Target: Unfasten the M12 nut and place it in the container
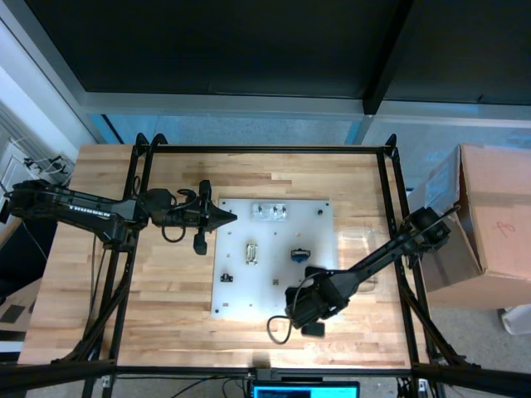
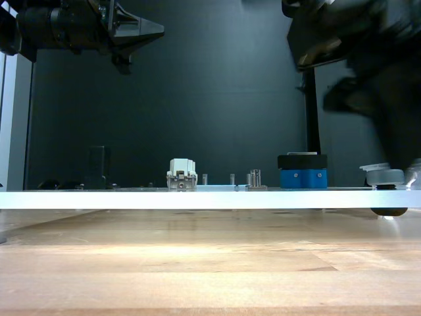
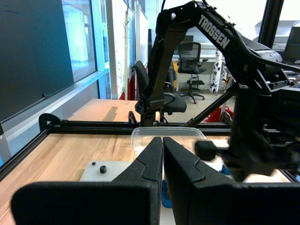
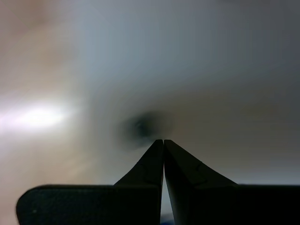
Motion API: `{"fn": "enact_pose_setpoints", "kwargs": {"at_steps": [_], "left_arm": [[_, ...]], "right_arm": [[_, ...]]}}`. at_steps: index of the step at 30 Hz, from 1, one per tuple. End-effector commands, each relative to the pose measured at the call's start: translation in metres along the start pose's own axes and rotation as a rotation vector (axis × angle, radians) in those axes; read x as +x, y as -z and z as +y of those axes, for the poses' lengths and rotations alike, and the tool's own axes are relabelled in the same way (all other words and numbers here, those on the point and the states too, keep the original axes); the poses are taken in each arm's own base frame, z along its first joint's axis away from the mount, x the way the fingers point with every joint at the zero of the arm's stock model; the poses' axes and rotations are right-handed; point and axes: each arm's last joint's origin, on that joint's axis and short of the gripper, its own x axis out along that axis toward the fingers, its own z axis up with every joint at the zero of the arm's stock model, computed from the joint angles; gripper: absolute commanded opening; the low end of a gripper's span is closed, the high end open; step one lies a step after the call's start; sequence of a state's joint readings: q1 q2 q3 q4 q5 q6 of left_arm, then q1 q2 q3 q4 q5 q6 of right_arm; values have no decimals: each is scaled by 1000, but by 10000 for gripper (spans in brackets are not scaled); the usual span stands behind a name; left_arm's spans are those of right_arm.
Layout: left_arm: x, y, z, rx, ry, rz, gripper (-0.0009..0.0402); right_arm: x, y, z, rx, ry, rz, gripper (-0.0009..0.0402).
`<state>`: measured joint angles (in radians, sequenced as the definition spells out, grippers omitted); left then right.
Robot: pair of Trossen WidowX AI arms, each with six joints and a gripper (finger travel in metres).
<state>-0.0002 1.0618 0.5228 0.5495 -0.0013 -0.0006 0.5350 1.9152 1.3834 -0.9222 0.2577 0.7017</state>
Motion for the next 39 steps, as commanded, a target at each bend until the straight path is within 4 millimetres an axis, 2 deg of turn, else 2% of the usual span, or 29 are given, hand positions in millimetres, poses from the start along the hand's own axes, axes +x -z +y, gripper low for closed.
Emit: {"fn": "enact_pose_setpoints", "kwargs": {"at_steps": [1,10,18,20,29,39], "left_arm": [[0,0,0,0,0,0,0],[0,0,0,0,0,3,0],[0,0,0,0,0,3,0],[0,0,0,0,0,3,0],[0,0,0,0,0,2,0],[0,0,0,0,0,2,0]], "right_arm": [[-13,-2,-7,15,76,-27,0],[-17,0,-4,19,-21,29,0],[-23,-9,17,37,-389,56,0],[-20,-9,20,34,-427,81,0],[1,-4,21,23,-340,96,0],[3,-2,15,22,-268,98,0]]}}
